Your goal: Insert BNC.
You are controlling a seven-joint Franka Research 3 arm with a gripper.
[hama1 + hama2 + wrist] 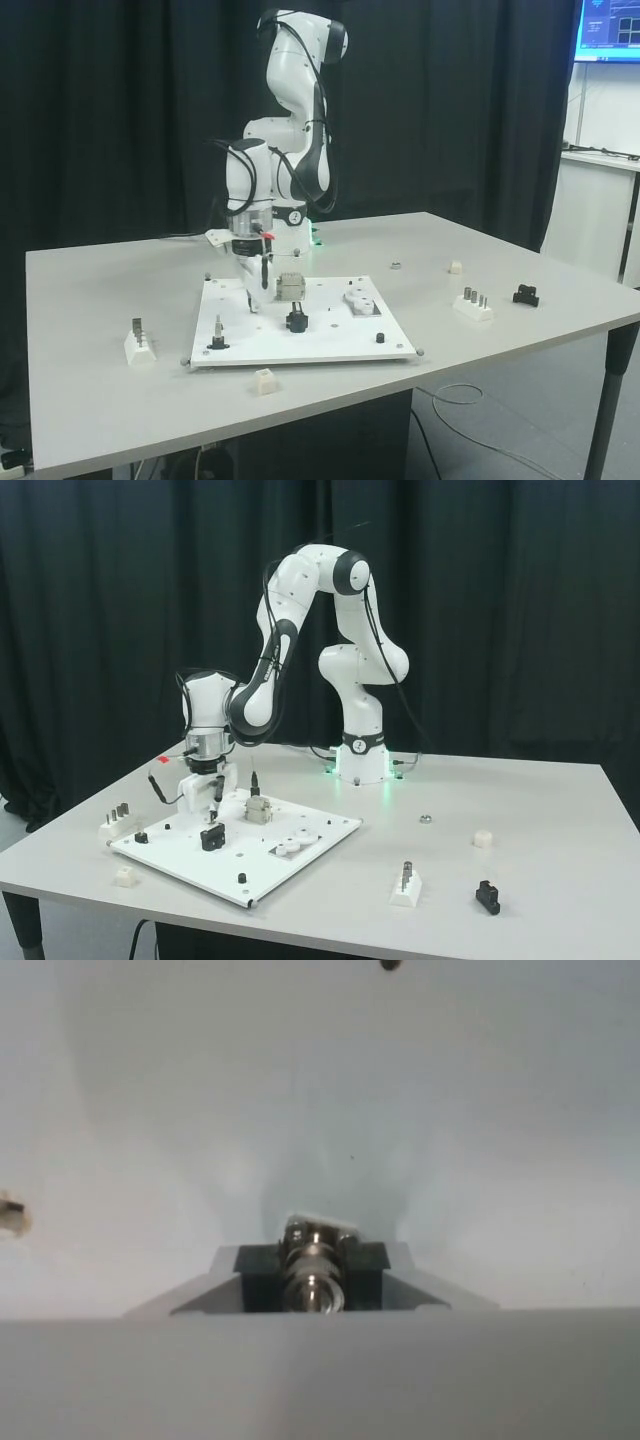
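The BNC plug (313, 1278) sits clamped in your tool (313, 1305), low over the white board (330, 340) at 9 o'clock from the grey block (290, 286). Next, line it up with its socket.

The BNC (314, 1278) looks like bright, glossy metal, held in black matt pads. The board (330, 335) is smooth white, seemingly plastic, on a matt grey table (100, 290). The arm (275, 650) shell is glossy white plastic; the curtain (100, 600) is black cloth.
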